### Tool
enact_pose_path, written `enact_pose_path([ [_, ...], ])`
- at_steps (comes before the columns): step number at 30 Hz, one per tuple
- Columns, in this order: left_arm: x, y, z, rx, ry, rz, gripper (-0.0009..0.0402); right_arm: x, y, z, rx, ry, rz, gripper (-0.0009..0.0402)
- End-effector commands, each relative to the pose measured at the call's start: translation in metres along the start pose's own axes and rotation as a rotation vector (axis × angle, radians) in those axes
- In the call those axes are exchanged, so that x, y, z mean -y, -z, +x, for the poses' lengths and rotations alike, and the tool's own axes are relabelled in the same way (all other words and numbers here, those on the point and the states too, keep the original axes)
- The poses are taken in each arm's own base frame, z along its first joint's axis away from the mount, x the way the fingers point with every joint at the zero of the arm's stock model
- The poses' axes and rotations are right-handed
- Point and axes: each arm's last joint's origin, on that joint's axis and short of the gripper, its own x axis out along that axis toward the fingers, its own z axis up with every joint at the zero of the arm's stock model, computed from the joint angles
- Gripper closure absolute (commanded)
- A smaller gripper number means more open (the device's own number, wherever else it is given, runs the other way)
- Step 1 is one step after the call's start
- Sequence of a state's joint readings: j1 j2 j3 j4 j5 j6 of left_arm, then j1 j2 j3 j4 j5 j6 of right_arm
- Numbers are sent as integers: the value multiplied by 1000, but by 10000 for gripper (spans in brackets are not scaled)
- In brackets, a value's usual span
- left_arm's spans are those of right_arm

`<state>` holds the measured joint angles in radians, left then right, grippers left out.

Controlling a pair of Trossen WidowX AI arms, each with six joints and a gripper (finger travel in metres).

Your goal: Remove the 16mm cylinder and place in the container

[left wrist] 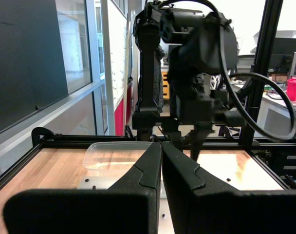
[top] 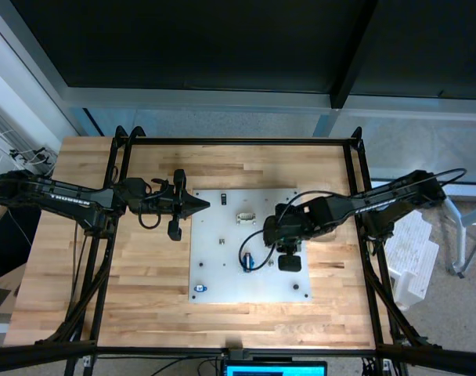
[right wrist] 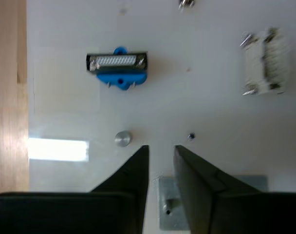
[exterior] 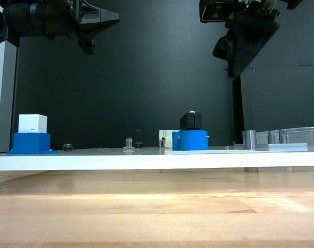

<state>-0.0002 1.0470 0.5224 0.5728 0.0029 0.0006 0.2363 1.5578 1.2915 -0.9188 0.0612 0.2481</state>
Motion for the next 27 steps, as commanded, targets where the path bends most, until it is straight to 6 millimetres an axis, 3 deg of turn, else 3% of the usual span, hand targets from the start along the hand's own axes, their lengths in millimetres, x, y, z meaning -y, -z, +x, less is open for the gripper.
enact_pose_path([
  [1,0,0,0,0,0,0,393,-4,-2,6,-39,9,20,267],
  [7,0,0,0,0,0,0,393,-16,-5,19,-91,40,-11,200],
  [11,0,0,0,0,0,0,393,-23,-4,31,-123,44,-28,176],
  [27,0,0,0,0,0,0,393,-41,-4,76,-180,62,-27,153],
])
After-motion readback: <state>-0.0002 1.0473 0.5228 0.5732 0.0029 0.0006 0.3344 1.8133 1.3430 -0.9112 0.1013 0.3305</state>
